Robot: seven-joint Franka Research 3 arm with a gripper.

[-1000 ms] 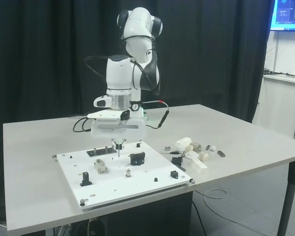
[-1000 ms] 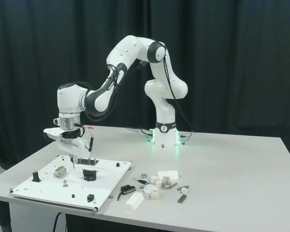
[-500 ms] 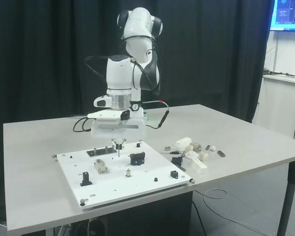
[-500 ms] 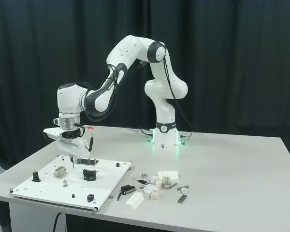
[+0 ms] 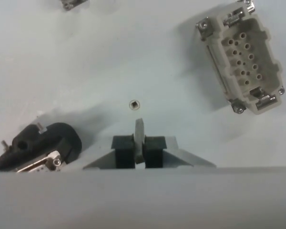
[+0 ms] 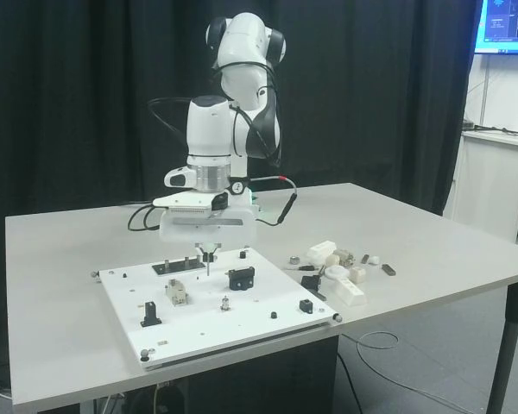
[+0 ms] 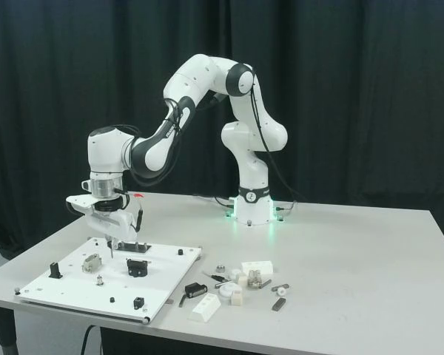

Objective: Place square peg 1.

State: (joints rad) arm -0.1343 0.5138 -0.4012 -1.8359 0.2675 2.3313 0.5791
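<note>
Gripping peg [image 5: 139, 135], claw [image 5: 139, 151] half-hidden

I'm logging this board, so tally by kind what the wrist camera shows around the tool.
Grey rectangular multi-pin connector: 1
Black hooded connector: 1
Small square hole in the white board: 1
Thin grey square peg, gripped in the tool: 1
Cut-off metal fitting at the picture's edge: 1
Total: 5

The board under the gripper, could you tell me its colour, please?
White board, clearest in the first room view.
</note>
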